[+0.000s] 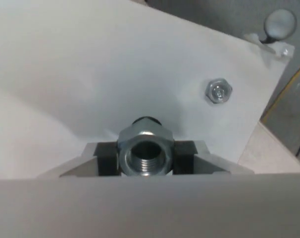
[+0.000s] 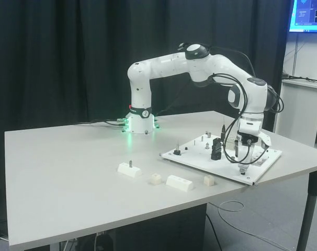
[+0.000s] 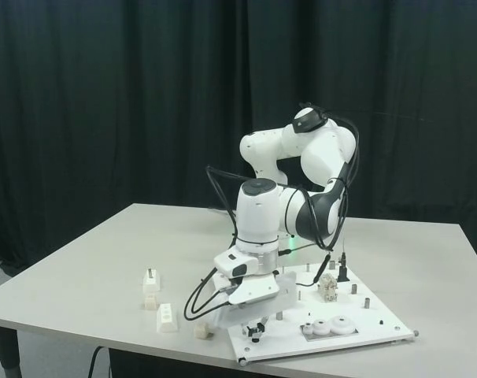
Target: Insert bolt 4.
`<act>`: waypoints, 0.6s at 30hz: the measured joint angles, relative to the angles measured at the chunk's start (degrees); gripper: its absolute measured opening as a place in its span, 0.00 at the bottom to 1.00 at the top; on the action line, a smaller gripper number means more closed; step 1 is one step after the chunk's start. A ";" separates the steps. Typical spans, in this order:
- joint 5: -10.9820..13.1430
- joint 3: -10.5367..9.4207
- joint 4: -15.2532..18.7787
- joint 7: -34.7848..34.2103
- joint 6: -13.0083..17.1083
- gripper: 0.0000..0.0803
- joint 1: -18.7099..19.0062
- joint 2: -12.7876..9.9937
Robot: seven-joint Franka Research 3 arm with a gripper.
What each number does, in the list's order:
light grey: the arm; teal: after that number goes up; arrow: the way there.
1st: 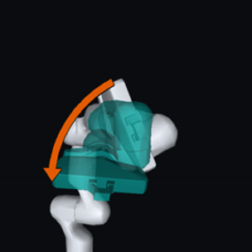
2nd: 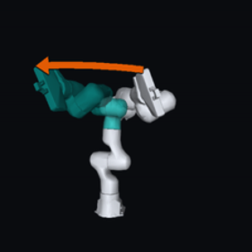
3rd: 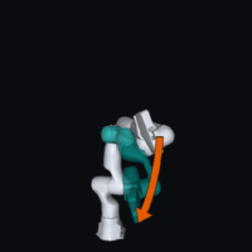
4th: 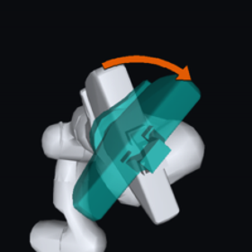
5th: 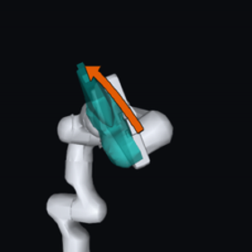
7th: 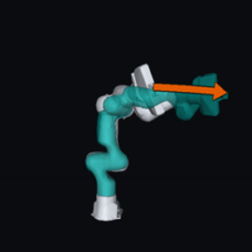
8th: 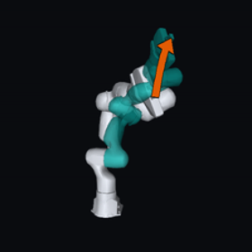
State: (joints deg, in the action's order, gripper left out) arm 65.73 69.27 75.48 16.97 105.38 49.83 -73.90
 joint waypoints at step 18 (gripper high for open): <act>0.01 -0.01 0.08 -14.83 -0.08 0.28 0.09 0.04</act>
State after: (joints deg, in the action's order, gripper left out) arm 65.74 69.26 75.56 2.14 105.29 49.92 -73.86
